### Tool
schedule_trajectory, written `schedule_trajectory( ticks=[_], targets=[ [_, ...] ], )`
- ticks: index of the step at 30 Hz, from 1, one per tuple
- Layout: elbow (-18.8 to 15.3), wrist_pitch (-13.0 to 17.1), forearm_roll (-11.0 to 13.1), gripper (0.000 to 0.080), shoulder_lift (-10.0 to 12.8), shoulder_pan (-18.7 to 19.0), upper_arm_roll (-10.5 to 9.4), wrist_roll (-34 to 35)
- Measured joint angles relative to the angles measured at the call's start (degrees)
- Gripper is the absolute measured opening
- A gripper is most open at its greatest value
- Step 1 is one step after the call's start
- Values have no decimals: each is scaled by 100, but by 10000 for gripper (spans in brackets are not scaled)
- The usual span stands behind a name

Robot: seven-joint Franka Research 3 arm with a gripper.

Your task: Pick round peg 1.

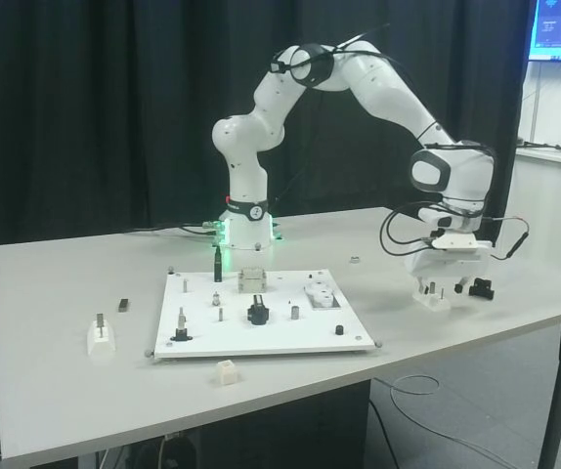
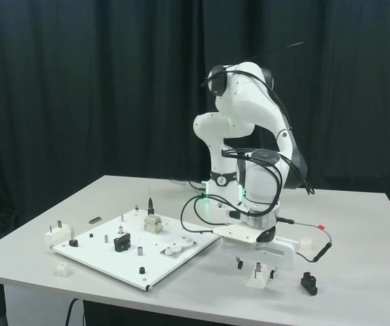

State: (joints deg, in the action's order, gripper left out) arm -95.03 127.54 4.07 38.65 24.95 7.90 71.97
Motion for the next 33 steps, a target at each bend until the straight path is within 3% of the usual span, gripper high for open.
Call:
schedule_trajectory(
  ticks=[7, 8, 13, 14, 19, 20, 25, 26, 33],
  targets=[
    [-58, 84, 6, 800, 0, 0, -2, 0],
    [-65, 98, 6, 674, 0, 0, -2, 0],
    [-86, 136, 8, 674, 0, -5, -2, 0],
    [-87, 138, 10, 474, 0, -7, -2, 0],
    [-87, 146, 20, 474, 0, -15, -2, 0],
    [-87, 147, 23, 294, 0, -17, -2, 0],
    [-87, 154, 43, 294, 0, -26, -2, 0],
    [-87, 155, 45, 118, 0, -28, -2, 0],
    [-87, 159, 88, 118, -4, -32, -2, 0]
  ],
)
